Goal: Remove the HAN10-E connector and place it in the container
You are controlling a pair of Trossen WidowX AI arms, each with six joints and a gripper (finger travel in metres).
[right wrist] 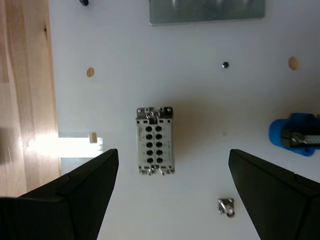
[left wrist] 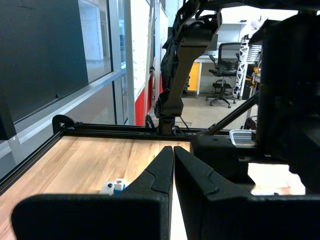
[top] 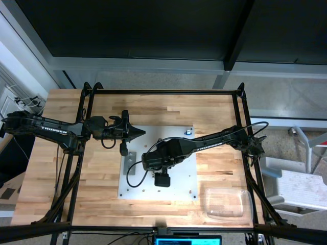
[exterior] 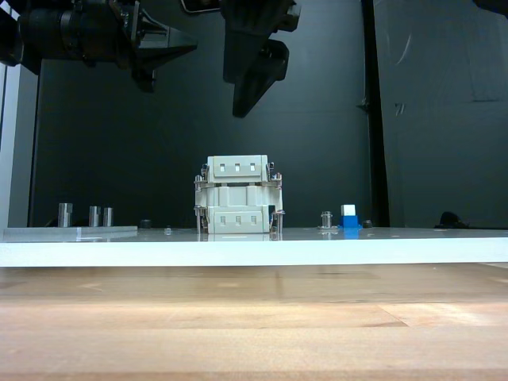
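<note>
Right gripper (right wrist: 173, 151) hangs above the white board (top: 135, 186), fingers apart, straddling the HAN10-E connector (right wrist: 155, 141), probably lined up for a grab. Left gripper (left wrist: 173, 150) sits over the board's far-left corner, fingers together, out of the way. Container (top: 227, 203) sits at the worktop's near-right corner. Only the low view shows the height gap: connector upright, a two-tier stack, right gripper well above.

The HAN10-E connector (right wrist: 155, 141) is beige-grey, the board (right wrist: 200, 100) white.

A white square board (top: 181, 178) lies on a wooden butcher-block table (top: 214, 109) ringed by a black tube frame (top: 163, 92). On the board, a blue upright piece with a white top (exterior: 348, 221) stands near the far right corner. A grey metal bar (right wrist: 206, 11) lies flat, and a small metal clip (right wrist: 226, 206) sits apart from both.
</note>
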